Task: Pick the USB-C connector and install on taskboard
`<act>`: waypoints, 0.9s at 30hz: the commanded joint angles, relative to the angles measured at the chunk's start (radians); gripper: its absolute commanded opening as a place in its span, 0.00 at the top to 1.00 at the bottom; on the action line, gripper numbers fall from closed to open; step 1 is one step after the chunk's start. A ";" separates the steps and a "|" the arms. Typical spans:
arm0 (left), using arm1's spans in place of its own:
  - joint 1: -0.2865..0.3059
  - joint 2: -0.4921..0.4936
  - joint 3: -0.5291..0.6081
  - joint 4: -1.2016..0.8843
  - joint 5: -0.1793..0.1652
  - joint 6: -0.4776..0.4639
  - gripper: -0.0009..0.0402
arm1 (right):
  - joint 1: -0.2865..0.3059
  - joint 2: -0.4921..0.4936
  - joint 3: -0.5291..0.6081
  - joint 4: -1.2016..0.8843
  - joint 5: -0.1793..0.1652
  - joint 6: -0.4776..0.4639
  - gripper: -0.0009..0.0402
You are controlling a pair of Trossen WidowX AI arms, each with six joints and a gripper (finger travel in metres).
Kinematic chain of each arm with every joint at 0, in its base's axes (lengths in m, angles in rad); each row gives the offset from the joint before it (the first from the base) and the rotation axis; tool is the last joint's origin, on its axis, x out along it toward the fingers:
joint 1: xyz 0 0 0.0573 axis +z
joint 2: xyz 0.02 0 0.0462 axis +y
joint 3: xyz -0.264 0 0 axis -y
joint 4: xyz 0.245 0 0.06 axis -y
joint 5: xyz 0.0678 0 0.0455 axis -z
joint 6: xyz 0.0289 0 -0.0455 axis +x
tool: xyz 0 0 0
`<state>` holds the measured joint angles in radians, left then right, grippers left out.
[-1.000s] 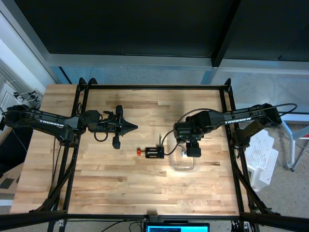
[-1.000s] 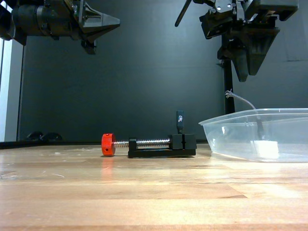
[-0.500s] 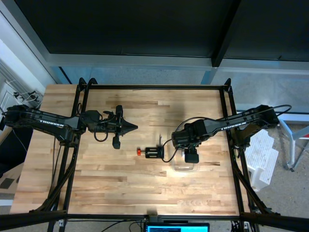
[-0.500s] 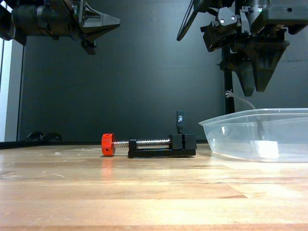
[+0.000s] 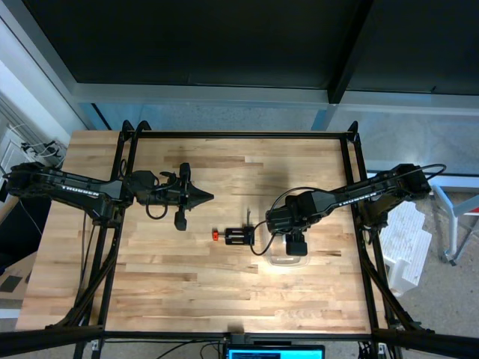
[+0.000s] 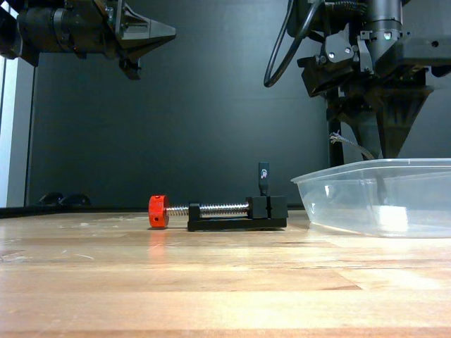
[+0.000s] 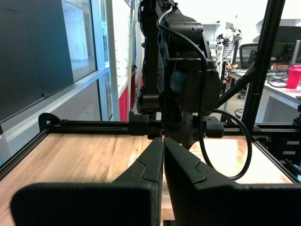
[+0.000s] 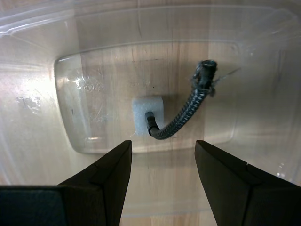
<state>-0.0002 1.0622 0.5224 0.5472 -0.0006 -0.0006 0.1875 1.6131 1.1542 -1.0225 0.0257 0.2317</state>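
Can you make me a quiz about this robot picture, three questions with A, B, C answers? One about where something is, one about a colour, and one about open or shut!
1. What colour is the knob on the taskboard?
A. green
B. red-orange
C. blue

2. Where is the connector?
A. on the taskboard
B. on bare wood
C. in the tray

3. The right gripper, over the tray, is:
A. open
B. shut on the connector
C. shut on the tray's rim

Answers:
1. B: the low view shows the knob red-orange.
2. C: the right wrist view shows it on the tray's floor, one end at a white piece.
3. A: its fingers stand apart with nothing between them.

The left gripper is shut, high over the table's left side.
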 commanded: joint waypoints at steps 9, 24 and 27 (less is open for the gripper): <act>0.000 0.000 0.000 0.000 0.000 0.000 0.98 | 0.002 0.033 -0.030 0.063 0.000 -0.007 0.53; 0.000 0.000 0.000 0.000 0.000 0.000 0.98 | 0.002 0.052 -0.060 0.109 0.008 -0.018 0.54; 0.000 0.000 0.000 0.000 0.000 0.000 0.98 | 0.002 0.052 -0.068 0.116 0.007 -0.017 0.56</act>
<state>-0.0002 1.0618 0.5228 0.5472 -0.0006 -0.0006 0.1898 1.6650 1.0889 -0.9092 0.0334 0.2142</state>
